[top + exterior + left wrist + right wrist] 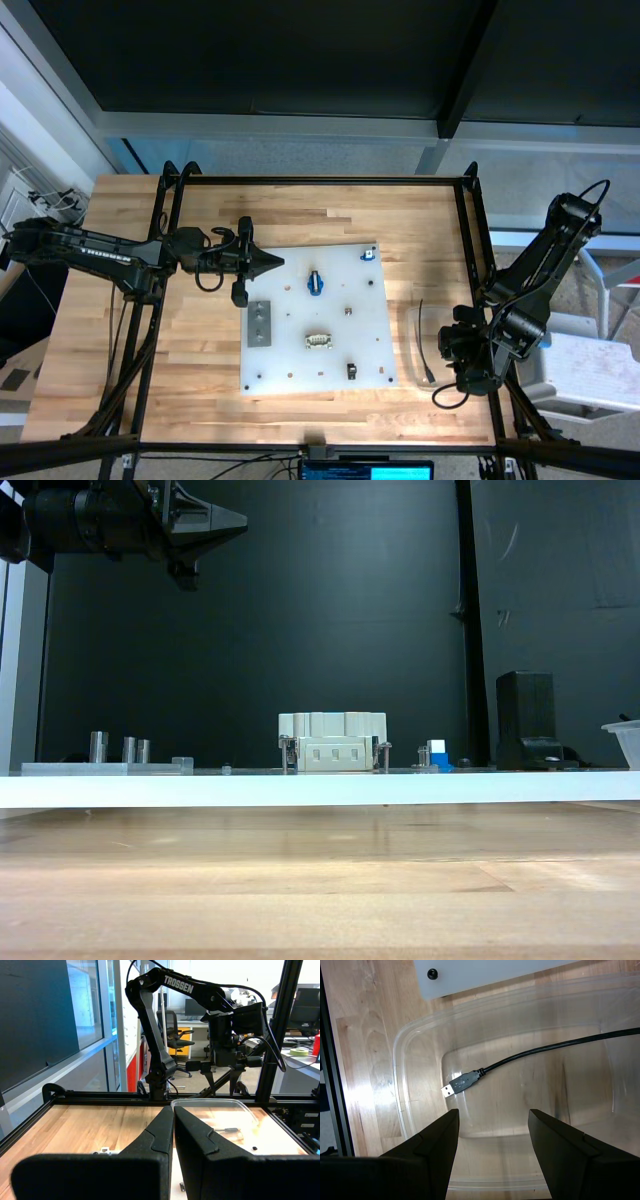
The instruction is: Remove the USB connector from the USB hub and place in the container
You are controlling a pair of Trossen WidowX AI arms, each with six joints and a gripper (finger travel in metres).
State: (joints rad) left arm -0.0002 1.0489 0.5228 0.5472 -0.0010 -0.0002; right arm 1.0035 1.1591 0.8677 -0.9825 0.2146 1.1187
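Left gripper (173, 1112), jaws clenched on nothing, hovers well left of container (420, 1060); USB hub (352, 371) sits btwn them. USB connector (461, 1082) lies inside container w/ right gripper (493, 1115) just above, jaws released. Risk: fingers lifting off-line could snag connector or nudge container.

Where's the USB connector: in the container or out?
In: USB connector lies inside the container, below the open right gripper. Left gripper, shut, hovers over the task board.
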